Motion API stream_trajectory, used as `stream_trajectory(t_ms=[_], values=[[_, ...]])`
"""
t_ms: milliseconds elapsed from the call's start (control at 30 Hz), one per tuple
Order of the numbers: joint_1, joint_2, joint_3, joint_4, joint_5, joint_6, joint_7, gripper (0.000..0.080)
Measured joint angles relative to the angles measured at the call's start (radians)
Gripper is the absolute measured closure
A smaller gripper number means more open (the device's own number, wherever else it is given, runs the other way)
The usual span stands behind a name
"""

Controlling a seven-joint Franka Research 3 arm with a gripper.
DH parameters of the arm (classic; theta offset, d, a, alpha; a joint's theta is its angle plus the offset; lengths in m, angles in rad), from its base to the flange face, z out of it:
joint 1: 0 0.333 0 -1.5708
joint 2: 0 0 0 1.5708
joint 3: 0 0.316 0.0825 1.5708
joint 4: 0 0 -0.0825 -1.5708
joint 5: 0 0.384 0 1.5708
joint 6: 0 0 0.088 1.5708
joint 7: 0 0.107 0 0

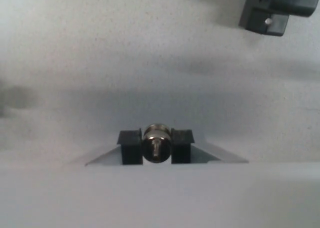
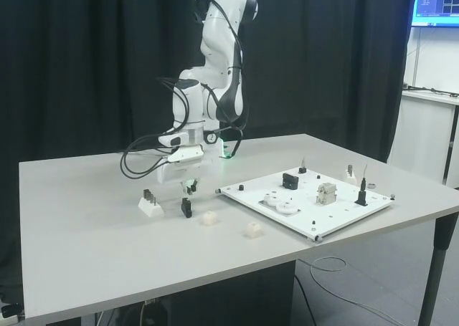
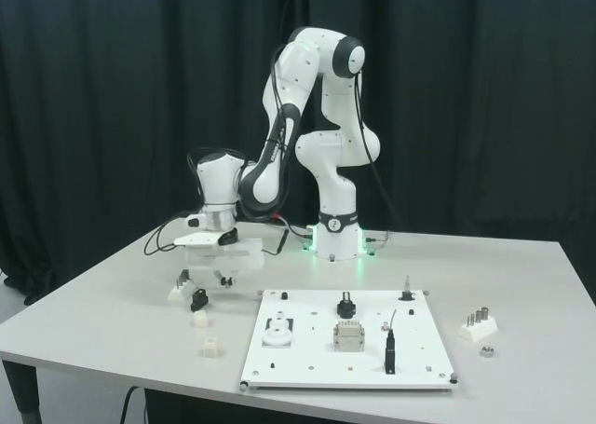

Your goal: Insert BNC.

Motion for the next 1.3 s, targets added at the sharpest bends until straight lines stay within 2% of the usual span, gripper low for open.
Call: stream_trajectory(t_ms=[667, 933, 1300], values=[[0.046, -0.003, -0.051, 0.006, -0.006, -0.026, 0.001, 0.0685], [0.061, -0.011, -0.066, 0.017, -0.008, -0.06, 0.008, 0.0685], [0.086, -0.048, -0.085, 0.035, -0.072, -0.109, 0.064, 0.0685]])
